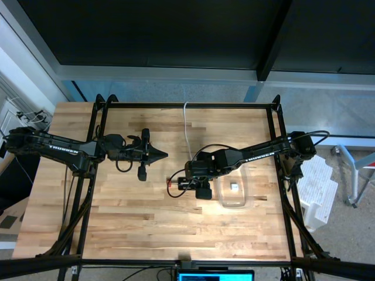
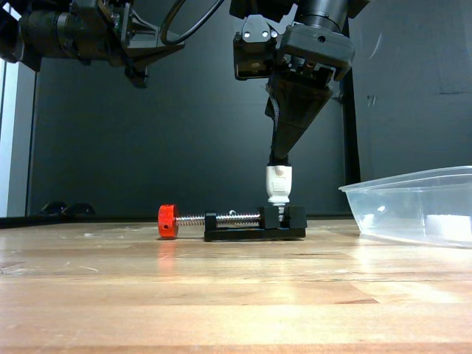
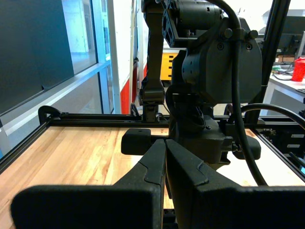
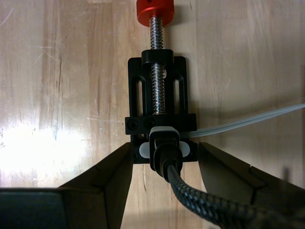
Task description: Remove the power plug from the receptacle and place in the container
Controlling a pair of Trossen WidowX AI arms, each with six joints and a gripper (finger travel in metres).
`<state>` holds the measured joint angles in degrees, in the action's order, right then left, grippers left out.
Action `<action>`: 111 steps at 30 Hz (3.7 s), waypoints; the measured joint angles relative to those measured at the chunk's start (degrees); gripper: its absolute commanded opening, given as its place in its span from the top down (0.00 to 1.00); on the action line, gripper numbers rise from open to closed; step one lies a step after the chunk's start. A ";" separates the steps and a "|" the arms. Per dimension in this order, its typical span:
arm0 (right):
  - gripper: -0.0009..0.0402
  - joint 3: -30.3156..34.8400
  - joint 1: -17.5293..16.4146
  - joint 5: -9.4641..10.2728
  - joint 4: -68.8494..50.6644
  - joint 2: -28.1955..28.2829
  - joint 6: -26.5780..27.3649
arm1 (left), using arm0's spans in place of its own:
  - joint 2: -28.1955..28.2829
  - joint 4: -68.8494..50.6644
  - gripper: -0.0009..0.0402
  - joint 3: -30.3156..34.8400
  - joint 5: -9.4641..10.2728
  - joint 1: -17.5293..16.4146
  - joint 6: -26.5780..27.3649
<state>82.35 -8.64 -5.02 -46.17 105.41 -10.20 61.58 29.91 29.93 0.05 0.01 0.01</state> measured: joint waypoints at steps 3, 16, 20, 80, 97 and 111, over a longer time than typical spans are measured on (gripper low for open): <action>0.60 -0.09 0.00 0.00 0.00 0.00 0.04 | 0.00 -0.09 0.98 0.02 0.00 0.00 0.00; 0.83 -0.15 0.02 0.00 0.35 -0.04 0.02 | 0.00 -0.04 0.98 0.00 0.00 0.00 0.00; 0.90 -0.17 0.04 0.00 0.35 -0.13 0.04 | 0.00 -0.07 0.98 0.00 0.00 0.00 0.00; 0.98 -5.86 -0.79 0.04 -7.56 -15.30 -2.29 | 0.00 -0.07 0.98 0.02 0.02 0.00 0.02; 0.98 -26.43 -2.78 0.07 -3.61 -29.33 -7.56 | 0.00 -0.07 0.98 0.00 0.00 0.00 0.02; 0.95 -34.75 -3.17 0.07 -1.99 -31.12 -9.11 | 0.00 -0.07 0.98 0.02 0.00 0.00 0.00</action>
<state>47.59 -11.81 -4.95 -48.16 74.28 -19.31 61.58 29.85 29.95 0.05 0.01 0.01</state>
